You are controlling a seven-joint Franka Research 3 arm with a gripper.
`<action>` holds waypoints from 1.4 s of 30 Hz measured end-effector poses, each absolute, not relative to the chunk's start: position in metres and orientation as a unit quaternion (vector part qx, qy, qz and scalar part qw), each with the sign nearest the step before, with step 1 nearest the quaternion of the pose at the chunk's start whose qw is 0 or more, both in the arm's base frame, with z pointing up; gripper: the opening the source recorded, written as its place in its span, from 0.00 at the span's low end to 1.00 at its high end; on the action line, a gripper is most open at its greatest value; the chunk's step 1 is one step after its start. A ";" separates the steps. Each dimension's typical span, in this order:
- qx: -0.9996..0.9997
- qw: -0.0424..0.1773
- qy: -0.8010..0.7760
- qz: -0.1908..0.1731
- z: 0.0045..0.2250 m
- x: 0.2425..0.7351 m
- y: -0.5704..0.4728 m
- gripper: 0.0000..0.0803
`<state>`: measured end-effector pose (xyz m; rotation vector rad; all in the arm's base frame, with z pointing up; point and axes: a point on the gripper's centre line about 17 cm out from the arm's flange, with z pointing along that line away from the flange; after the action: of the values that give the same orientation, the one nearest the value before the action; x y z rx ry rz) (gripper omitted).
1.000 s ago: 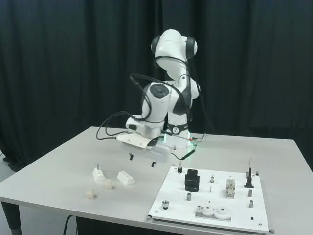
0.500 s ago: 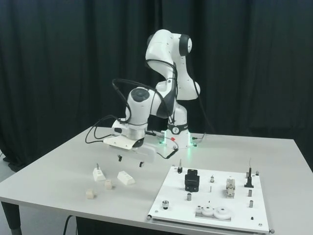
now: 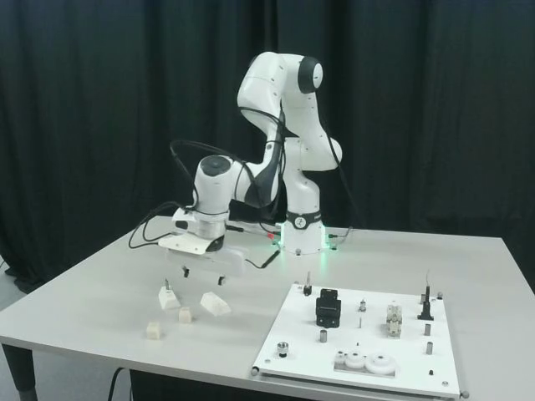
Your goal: Pick round peg 2.
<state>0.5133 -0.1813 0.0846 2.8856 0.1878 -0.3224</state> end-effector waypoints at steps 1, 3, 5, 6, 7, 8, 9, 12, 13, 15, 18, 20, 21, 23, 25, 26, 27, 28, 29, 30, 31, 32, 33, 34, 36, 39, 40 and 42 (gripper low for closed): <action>0.985 0.115 0.067 -0.109 0.084 0.512 -0.186 1.00; 0.985 0.114 0.075 -0.106 0.085 0.510 -0.195 1.00; 0.984 0.112 0.087 -0.105 0.086 0.508 -0.204 1.00; 0.984 0.111 0.094 -0.104 0.086 0.507 -0.208 1.00; 0.984 0.109 0.099 -0.103 0.086 0.506 -0.211 1.00; 0.984 0.106 0.104 -0.102 0.087 0.505 -0.215 1.00; 0.984 0.102 0.107 -0.101 0.087 0.503 -0.219 1.00; 0.984 0.094 0.117 -0.098 0.087 0.500 -0.229 1.00; 0.984 0.090 0.122 -0.097 0.088 0.499 -0.233 1.00; 0.983 0.083 0.132 -0.097 0.088 0.496 -0.239 1.00; 0.982 0.070 0.146 -0.096 0.088 0.490 -0.248 1.00; 0.981 0.062 0.156 -0.095 0.088 0.486 -0.255 1.00; 0.981 0.058 0.161 -0.094 0.088 0.484 -0.258 1.00; 0.980 0.050 0.170 -0.090 0.087 0.480 -0.265 1.00; 0.979 0.044 0.179 -0.085 0.087 0.477 -0.272 1.00; 0.979 0.040 0.183 -0.082 0.086 0.476 -0.274 1.00; 0.978 0.037 0.188 -0.079 0.086 0.474 -0.277 1.00; 0.978 0.034 0.193 -0.075 0.085 0.473 -0.279 1.00; 0.977 0.030 0.198 -0.072 0.083 0.472 -0.281 1.00; 0.977 0.027 0.202 -0.069 0.082 0.471 -0.283 1.00; 0.976 0.023 0.206 -0.066 0.080 0.470 -0.284 1.00; 0.976 0.019 0.209 -0.064 0.078 0.469 -0.285 1.00; 0.975 0.015 0.212 -0.061 0.076 0.468 -0.286 1.00; 0.975 0.011 0.215 -0.059 0.073 0.467 -0.286 1.00; 0.974 0.005 0.220 -0.055 0.067 0.466 -0.287 1.00; 0.972 -0.001 0.228 -0.049 0.058 0.464 -0.287 1.00; 0.972 -0.002 0.230 -0.047 0.055 0.463 -0.287 1.00; 0.972 -0.004 0.232 -0.043 0.049 0.462 -0.287 1.00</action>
<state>0.4618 -0.2867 0.0488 3.0609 0.7317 -0.1360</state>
